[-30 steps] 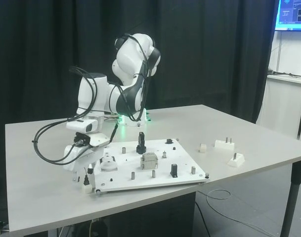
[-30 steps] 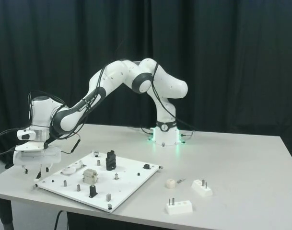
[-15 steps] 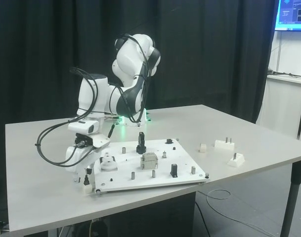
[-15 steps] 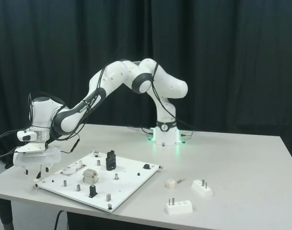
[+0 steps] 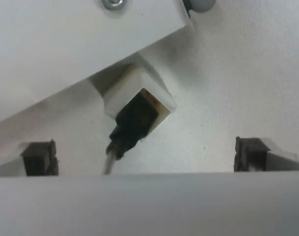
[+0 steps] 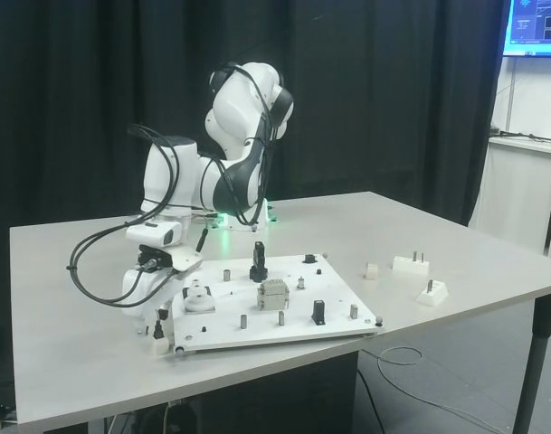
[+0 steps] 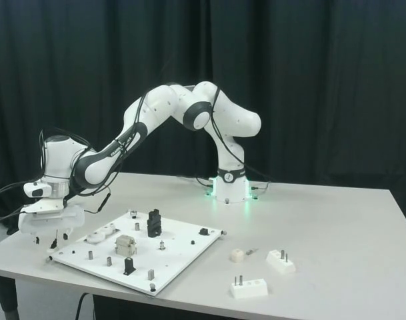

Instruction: Pick USB.

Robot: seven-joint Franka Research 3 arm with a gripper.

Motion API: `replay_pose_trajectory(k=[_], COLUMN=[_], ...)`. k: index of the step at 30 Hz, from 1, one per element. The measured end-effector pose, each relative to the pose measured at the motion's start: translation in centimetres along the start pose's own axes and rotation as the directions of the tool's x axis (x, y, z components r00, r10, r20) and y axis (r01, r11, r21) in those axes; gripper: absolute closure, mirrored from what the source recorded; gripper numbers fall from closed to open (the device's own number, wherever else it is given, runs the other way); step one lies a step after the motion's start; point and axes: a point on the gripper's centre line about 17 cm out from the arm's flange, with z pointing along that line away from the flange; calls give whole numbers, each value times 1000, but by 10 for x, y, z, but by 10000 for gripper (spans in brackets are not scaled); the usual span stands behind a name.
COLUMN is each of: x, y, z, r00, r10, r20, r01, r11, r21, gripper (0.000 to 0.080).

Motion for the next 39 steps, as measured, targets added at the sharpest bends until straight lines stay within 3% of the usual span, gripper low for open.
replay_pose_trajectory(k=[11, 19, 20, 25, 26, 31, 32, 37, 38, 39], x=[3, 3, 3, 3, 3, 3, 3, 3, 3, 3], y=[0, -1, -1, -1, -1, -1, -1, -1, -1, -1], z=[4, 5, 5, 5, 5, 5, 5, 5, 5, 5], r00=[1000, 996, 996, 994, 994, 994, 993, 993, 993, 993], r10=[-8, -91, -94, -105, -107, -113, -113, -120, -121, -121], r20=[-12, -11, -11, -12, -12, -12, -12, -12, -12, -12], r01=[8, 91, 94, 105, 107, 113, 113, 120, 120, 121], r11=[1000, 996, 996, 994, 994, 994, 994, 993, 993, 993], r21=[-3, -2, -2, -2, -2, -2, -2, -2, -2, -2], gripper=[3, 3, 310, 310, 500, 500, 682, 682, 732, 732])
